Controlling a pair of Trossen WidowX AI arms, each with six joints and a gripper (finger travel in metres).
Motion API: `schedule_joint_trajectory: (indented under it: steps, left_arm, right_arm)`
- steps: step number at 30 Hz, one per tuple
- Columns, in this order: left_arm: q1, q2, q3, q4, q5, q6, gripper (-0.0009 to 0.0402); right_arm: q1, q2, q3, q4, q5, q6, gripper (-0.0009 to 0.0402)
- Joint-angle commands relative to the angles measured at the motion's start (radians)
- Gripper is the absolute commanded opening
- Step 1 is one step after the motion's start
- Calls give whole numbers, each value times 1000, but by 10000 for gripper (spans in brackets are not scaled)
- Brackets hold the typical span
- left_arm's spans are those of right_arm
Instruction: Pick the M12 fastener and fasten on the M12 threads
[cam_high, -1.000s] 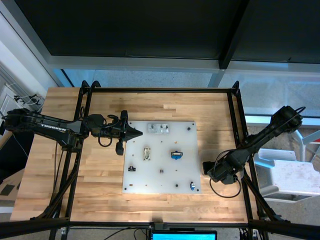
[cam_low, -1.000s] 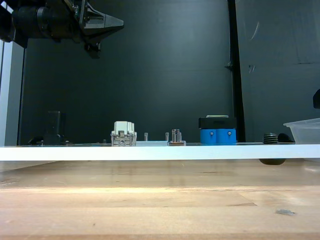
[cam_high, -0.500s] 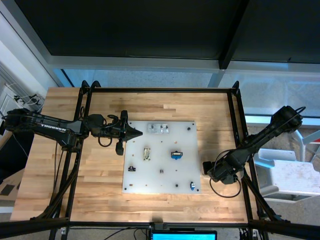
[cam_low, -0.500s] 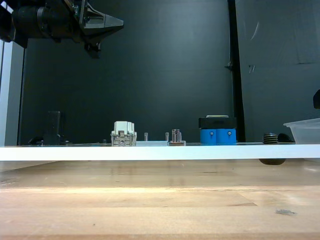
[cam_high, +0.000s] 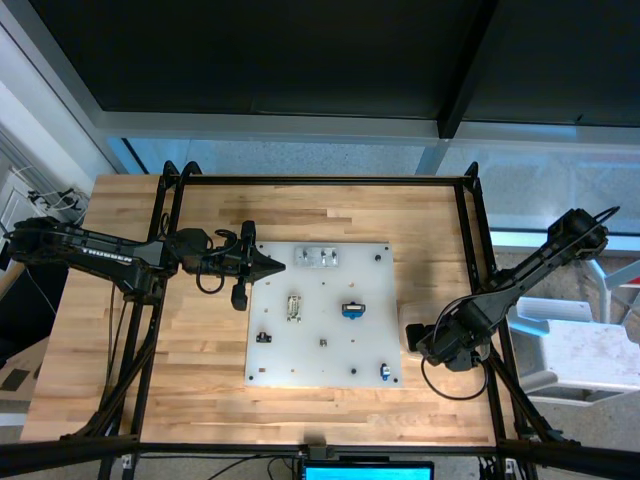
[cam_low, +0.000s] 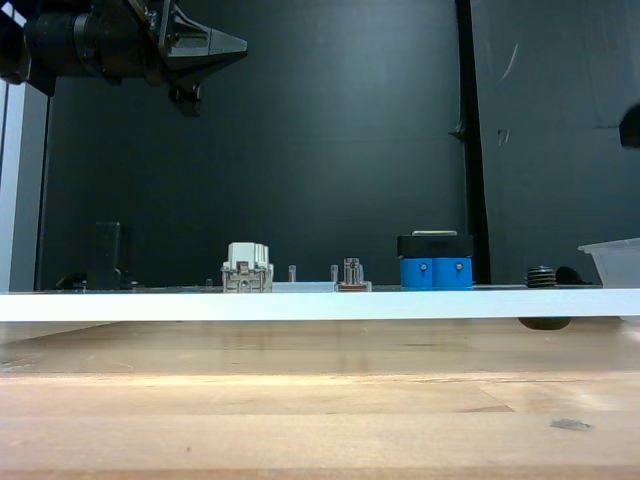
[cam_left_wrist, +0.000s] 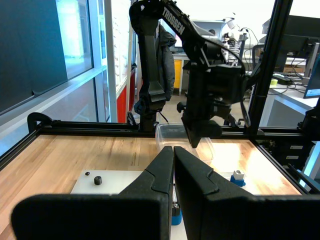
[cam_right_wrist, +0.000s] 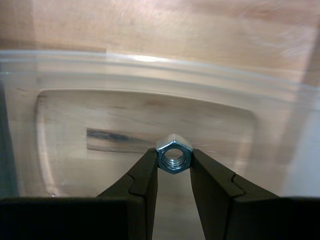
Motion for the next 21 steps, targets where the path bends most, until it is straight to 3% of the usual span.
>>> schedule_joint_trajectory:
  steps: [1,9,21]
  left_arm:
    - [0,0,0,0,0,0,0]
    - [0,0,0,0,0,0,0]
    - [0,0,0,0,0,0,0]
  right_arm:
    - [-16,5,57,-25,3,0,35]
    - [-101,114,227,-80,3,-3,35]
    - [-129,422,571,-154,2,-3,35]
